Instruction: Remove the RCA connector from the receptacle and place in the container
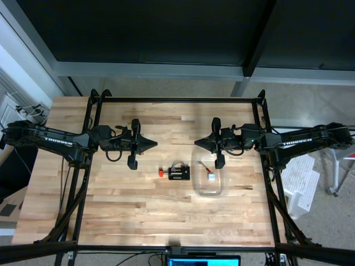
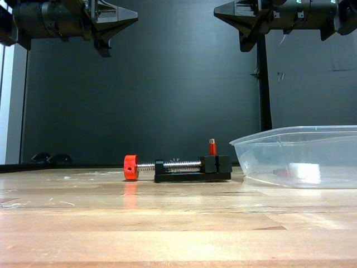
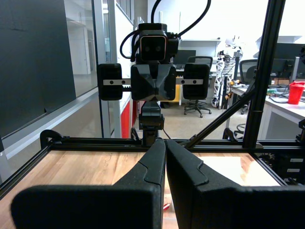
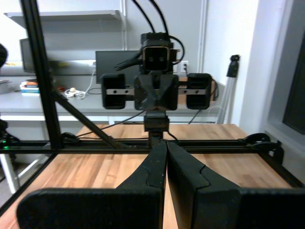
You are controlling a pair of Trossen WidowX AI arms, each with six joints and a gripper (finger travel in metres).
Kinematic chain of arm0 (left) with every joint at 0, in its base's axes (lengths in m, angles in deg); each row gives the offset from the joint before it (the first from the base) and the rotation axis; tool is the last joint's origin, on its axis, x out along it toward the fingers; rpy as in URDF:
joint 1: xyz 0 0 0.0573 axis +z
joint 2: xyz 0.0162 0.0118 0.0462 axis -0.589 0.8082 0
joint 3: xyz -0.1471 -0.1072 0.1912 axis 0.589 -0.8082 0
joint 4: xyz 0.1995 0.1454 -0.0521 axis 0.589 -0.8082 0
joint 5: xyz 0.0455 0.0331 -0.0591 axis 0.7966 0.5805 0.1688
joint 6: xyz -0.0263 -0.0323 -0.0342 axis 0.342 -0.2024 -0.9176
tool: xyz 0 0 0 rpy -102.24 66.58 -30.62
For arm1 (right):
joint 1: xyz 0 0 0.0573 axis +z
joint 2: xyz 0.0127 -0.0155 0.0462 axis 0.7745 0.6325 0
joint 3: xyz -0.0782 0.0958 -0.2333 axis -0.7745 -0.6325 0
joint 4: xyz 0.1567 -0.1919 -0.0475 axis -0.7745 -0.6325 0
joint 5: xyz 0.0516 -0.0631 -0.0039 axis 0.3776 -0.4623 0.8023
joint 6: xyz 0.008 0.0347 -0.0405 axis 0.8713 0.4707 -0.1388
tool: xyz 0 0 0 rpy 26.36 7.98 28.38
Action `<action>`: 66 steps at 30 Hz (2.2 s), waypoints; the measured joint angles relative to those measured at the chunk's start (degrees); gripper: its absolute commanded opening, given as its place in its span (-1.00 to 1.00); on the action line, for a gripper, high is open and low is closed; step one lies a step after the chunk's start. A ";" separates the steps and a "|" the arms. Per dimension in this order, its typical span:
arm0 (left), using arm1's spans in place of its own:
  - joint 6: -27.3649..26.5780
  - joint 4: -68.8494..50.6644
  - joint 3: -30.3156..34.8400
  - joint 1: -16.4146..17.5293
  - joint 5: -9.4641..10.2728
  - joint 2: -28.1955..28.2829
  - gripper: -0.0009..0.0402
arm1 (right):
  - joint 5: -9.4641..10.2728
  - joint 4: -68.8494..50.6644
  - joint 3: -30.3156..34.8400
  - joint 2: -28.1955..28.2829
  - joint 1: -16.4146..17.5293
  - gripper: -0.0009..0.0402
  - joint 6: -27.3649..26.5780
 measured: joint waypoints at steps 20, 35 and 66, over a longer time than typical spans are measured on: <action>0.00 0.00 -0.02 0.00 0.00 0.00 -0.96 | -0.57 0.00 0.02 0.00 -0.09 -0.96 -0.02; 0.00 0.00 0.00 0.00 0.00 0.00 -0.96 | -0.72 -0.07 0.13 0.00 -0.09 -0.96 -0.04; -0.02 0.02 0.00 0.00 0.02 0.00 -0.96 | -0.74 -0.11 0.15 0.04 -0.09 -0.96 -0.07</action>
